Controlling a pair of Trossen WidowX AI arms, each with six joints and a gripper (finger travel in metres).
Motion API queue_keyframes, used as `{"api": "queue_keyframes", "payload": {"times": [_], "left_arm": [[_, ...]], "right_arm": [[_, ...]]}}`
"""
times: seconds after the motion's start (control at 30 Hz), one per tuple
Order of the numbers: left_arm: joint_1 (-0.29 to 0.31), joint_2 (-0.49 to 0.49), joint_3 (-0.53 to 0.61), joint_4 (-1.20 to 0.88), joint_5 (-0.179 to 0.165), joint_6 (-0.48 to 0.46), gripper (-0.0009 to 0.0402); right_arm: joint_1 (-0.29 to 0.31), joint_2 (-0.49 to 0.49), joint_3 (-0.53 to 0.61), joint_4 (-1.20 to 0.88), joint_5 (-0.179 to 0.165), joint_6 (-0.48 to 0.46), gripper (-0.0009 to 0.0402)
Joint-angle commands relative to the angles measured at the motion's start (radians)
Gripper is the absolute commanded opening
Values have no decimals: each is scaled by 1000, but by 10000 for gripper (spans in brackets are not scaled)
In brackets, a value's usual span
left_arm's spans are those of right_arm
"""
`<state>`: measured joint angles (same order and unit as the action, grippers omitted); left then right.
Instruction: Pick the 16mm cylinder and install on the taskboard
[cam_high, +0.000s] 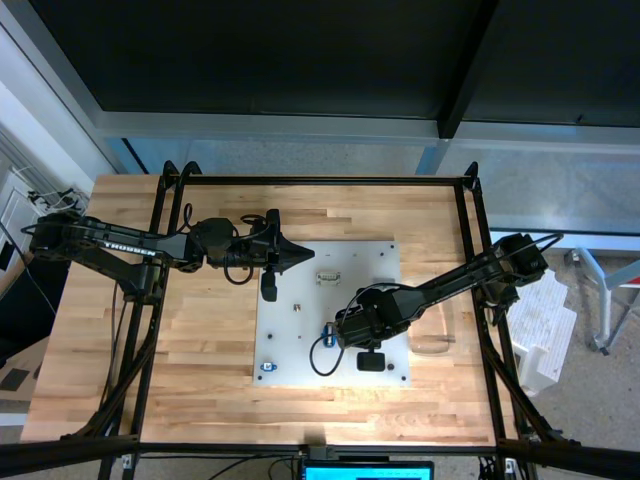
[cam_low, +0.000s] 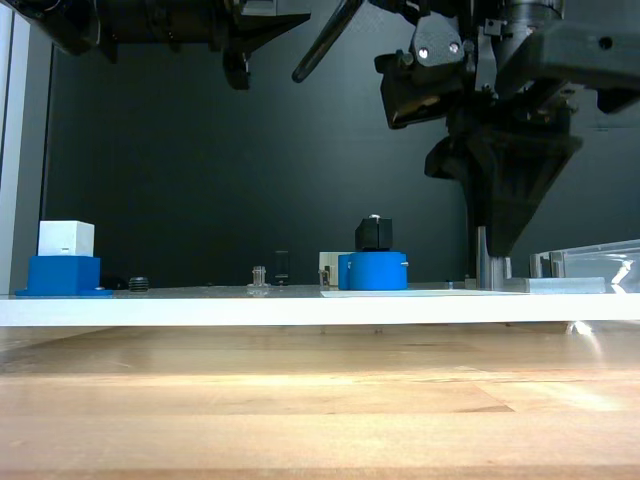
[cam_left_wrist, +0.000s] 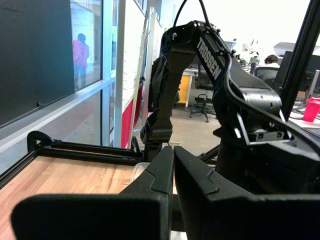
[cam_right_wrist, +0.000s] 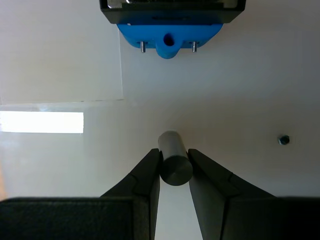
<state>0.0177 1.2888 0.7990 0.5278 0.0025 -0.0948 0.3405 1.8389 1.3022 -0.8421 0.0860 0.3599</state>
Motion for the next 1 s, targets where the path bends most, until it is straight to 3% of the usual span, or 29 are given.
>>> {"api": "queue_keyframes", "payload": {"times": [0.03, 0.4, 1.0], "left_arm": [[0, 0, 0, 0, 0, 0, 0], [0, 0, 0, 0, 0, 0, 0], [0, 0, 0, 0, 0, 0, 0]], "right_arm": [[0, 3, -13, 6, 0, 1, 7], [0, 3, -17, 40, 0, 0, 27], [0, -5, -17, 47, 0, -3, 179]]}}
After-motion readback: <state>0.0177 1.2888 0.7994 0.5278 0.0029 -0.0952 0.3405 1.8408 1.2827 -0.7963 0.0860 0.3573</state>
